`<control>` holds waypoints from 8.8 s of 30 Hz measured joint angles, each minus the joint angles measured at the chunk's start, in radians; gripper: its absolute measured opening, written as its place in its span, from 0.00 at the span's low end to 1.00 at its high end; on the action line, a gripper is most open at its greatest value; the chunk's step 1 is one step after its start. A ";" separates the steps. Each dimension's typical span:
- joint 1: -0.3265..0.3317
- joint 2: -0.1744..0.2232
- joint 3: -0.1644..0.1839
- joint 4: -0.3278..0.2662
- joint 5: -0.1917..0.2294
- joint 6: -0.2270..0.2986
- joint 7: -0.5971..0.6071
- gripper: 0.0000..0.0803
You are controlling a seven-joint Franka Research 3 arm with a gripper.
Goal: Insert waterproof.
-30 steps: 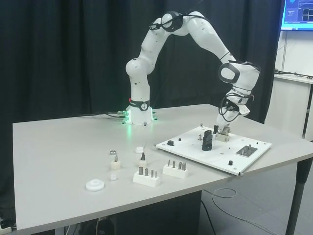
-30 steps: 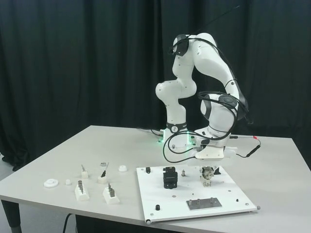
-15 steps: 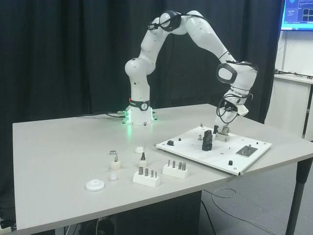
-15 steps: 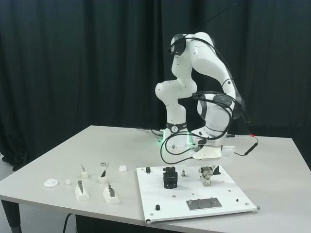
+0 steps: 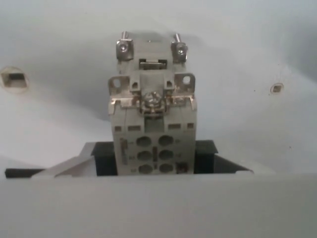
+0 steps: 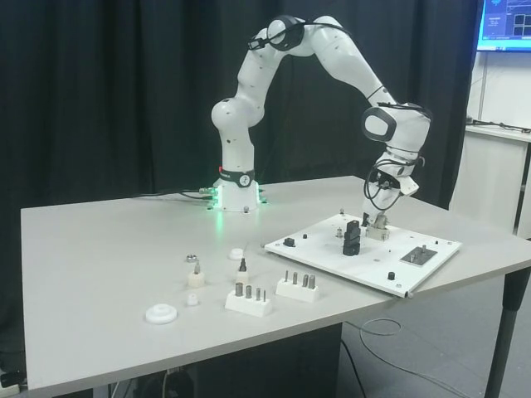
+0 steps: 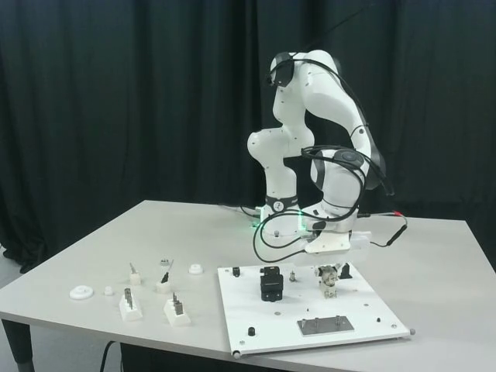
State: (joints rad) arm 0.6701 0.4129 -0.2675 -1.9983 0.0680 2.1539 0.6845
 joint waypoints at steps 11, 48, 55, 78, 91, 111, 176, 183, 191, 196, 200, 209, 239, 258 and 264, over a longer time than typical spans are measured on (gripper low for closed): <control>0.000 -0.020 0.015 -0.031 0.000 0.036 -0.001 0.39; -0.015 -0.029 0.017 -0.045 0.005 0.052 0.057 0.39; -0.016 -0.027 0.017 -0.044 0.005 0.056 0.058 0.39; -0.018 -0.015 0.019 -0.038 0.012 0.066 0.070 0.39; -0.018 -0.015 0.019 -0.022 0.009 0.051 0.069 0.60; -0.017 -0.018 0.040 0.074 0.011 -0.098 0.093 0.99; -0.014 0.001 0.073 0.068 0.037 -0.078 0.130 1.00; -0.015 0.001 0.073 0.065 0.036 -0.070 0.130 1.00; -0.015 0.001 0.073 0.062 0.036 -0.064 0.130 1.00; -0.015 0.001 0.073 0.062 0.035 -0.064 0.130 1.00; -0.014 0.001 0.073 0.062 0.033 -0.064 0.130 1.00; -0.013 0.001 0.073 0.061 0.027 -0.064 0.130 1.00; -0.009 0.001 0.074 0.060 0.017 -0.064 0.130 1.00; -0.009 0.001 0.074 0.056 0.000 -0.064 0.140 1.00; -0.009 0.001 0.074 0.056 -0.001 -0.064 0.144 1.00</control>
State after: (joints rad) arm 0.6610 0.4142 -0.1937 -1.9425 0.0674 2.0903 0.8282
